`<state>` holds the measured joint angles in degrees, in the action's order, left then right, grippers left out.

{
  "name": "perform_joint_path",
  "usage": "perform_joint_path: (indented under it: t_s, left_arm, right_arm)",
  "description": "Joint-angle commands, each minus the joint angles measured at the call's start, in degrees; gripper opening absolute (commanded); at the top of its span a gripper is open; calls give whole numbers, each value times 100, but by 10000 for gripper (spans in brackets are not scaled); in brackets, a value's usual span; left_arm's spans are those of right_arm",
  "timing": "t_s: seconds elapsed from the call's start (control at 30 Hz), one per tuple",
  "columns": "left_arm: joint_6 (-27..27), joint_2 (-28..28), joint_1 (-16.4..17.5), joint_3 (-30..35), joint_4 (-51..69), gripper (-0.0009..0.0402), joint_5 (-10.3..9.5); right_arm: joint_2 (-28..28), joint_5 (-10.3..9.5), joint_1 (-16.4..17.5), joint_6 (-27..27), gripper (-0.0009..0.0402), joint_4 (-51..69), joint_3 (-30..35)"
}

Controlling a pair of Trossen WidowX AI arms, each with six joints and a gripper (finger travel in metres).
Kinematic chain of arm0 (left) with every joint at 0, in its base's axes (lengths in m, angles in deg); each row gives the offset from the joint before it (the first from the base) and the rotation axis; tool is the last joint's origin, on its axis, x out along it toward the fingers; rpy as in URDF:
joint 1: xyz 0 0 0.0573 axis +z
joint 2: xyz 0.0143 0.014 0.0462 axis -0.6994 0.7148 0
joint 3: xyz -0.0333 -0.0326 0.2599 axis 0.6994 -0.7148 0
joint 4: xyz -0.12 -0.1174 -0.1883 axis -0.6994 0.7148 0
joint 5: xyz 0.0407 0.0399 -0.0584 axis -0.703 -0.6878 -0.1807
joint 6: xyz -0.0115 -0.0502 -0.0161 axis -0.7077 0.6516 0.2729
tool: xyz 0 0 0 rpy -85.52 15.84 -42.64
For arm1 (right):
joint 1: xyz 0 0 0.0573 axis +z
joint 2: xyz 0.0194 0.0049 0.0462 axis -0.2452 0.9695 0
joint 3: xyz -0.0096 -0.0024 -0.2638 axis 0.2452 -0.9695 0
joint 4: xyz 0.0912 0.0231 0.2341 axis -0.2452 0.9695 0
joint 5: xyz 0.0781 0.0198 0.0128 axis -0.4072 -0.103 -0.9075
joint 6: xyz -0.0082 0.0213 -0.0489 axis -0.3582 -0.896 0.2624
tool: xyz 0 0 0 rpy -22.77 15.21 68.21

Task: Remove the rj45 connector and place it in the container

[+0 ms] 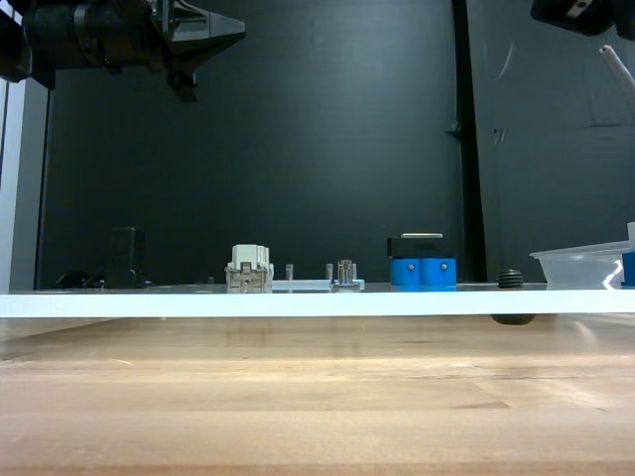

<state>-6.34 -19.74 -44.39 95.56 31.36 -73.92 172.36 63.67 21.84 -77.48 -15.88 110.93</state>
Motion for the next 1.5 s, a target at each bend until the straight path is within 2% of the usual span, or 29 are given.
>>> perform_joint_path:
  t_s: [0.03,0.27,0.63,0.8,1.1,1.5]
  left_arm:
    - [-2,2,0,2,0,1,0]
    - [0,2,2,2,0,1,0]
    - [0,2,0,2,0,1,0]
    - [0,2,2,2,0,1,0]
    - [0,2,2,2,0,1,0]
    - [0,0,0,2,0,1,0]
  right_arm:
    - [79,7,74,-175,0,9,-4]
    - [149,17,92,-299,9,15,-4]
    - [376,74,109,-372,145,0,-31]
    - [540,70,103,-387,184,-2,-46]
    - [874,17,63,-323,193,-258,-90]
    - [905,-114,57,-328,192,-828,-514]
